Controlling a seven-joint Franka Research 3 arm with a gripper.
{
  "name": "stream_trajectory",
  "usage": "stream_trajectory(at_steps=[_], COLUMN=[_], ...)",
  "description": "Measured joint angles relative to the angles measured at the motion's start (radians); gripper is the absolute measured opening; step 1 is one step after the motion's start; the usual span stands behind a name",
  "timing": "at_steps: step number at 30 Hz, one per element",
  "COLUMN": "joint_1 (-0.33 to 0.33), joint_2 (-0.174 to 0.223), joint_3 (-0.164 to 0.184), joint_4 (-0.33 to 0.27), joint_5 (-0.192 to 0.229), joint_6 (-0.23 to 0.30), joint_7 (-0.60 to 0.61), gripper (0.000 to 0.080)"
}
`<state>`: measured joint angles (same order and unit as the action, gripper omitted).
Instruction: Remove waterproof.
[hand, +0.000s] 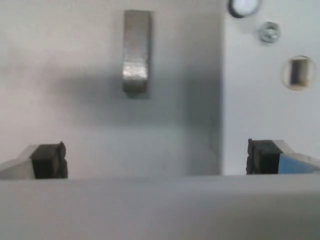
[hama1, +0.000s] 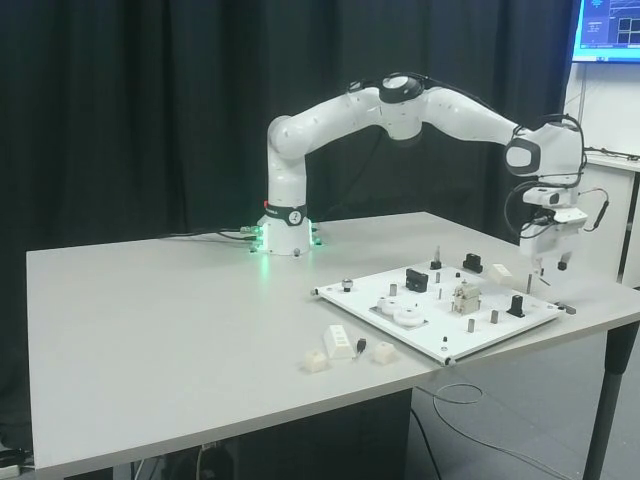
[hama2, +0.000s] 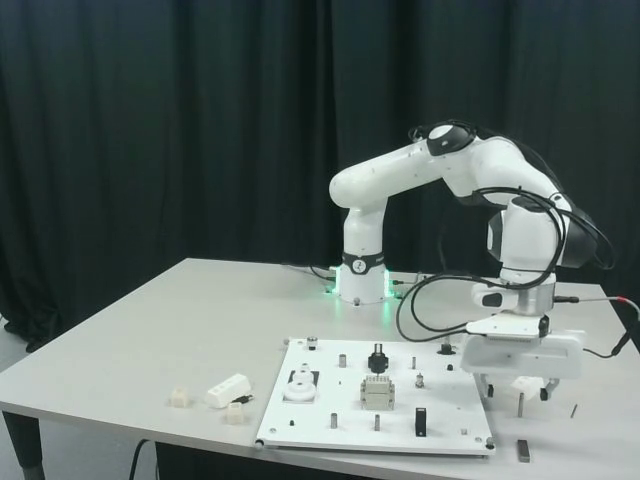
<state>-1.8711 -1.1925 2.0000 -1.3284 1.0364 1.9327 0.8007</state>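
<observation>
Fingers (hand: 49, 161) apart above grey table (hama1: 150, 320), black curtain (hama1: 150, 110) behind.

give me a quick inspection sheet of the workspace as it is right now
Surface: grey table, with a white board lying flat near its edge.
Job's things: small black, grey and white parts stand on the board; which one is the waterproof cannot be told.
Clutter: three small white blocks on the table beside the board; a small grey bar lying on the table just off the board's edge.
Grippers: gripper open, holding nothing, above the table near the bar.
Cables: black cable looping from the arm's wrist; more behind the base.
Surroundings: black curtain; a screen in the corner.
</observation>
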Motion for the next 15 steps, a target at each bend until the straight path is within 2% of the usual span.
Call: stream_trajectory(at_steps=[10,15], joint_1=[0.000,0.000], joint_2=[0.005,0.005], joint_3=[-0.068,-0.109], joint_4=[-0.002,-0.013], joint_5=[-0.062,-0.074], joint_6=[-0.113,-0.171], joint_7=[-0.026,-0.069], gripper=[0.0800,0.0800])
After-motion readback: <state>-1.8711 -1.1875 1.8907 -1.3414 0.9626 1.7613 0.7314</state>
